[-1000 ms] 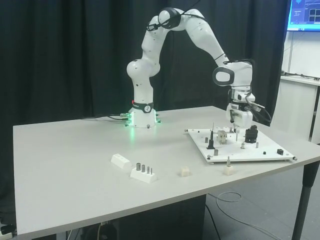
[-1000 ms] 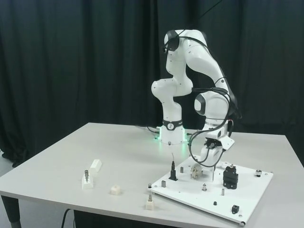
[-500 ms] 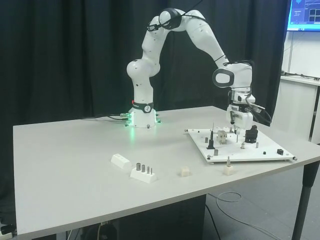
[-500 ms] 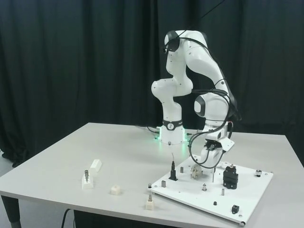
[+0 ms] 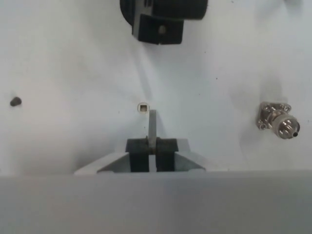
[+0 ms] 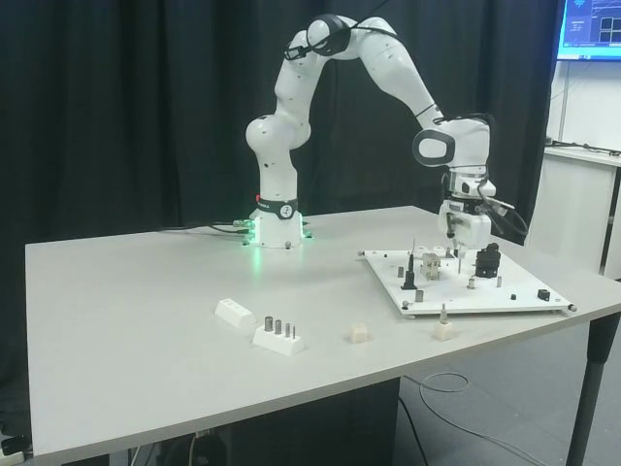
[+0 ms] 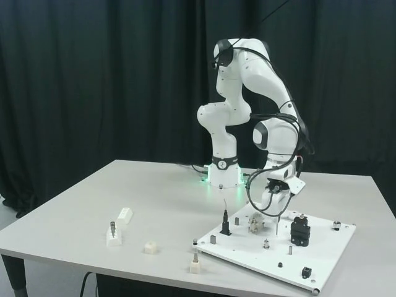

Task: Insert square peg 1.

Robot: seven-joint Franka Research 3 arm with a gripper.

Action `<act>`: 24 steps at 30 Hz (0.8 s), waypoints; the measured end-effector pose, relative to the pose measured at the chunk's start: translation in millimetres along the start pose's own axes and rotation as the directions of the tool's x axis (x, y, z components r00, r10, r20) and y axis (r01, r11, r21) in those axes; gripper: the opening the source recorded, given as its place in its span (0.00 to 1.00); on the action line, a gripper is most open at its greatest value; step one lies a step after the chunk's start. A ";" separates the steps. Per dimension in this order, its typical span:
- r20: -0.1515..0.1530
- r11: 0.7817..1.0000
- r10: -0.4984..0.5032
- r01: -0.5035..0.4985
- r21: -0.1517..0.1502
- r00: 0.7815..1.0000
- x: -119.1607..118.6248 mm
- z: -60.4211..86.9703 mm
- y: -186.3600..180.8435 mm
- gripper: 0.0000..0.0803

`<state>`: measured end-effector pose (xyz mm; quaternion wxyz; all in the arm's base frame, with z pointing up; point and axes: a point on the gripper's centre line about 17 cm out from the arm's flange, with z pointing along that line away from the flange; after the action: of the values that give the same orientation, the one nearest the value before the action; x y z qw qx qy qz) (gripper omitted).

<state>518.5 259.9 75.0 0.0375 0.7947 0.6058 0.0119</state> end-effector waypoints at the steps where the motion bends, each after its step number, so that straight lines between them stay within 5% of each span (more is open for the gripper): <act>1: 0.001 1.000 0.000 0.000 0.001 1.000 -0.3 -0.5 -0.1 0.03; 24: 0.010 1.000 -0.010 0.010 0.005 1.000 -5.2 5.9 -6.8 0.03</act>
<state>510.9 256.4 68.7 0.0386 0.7919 0.6094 0.0062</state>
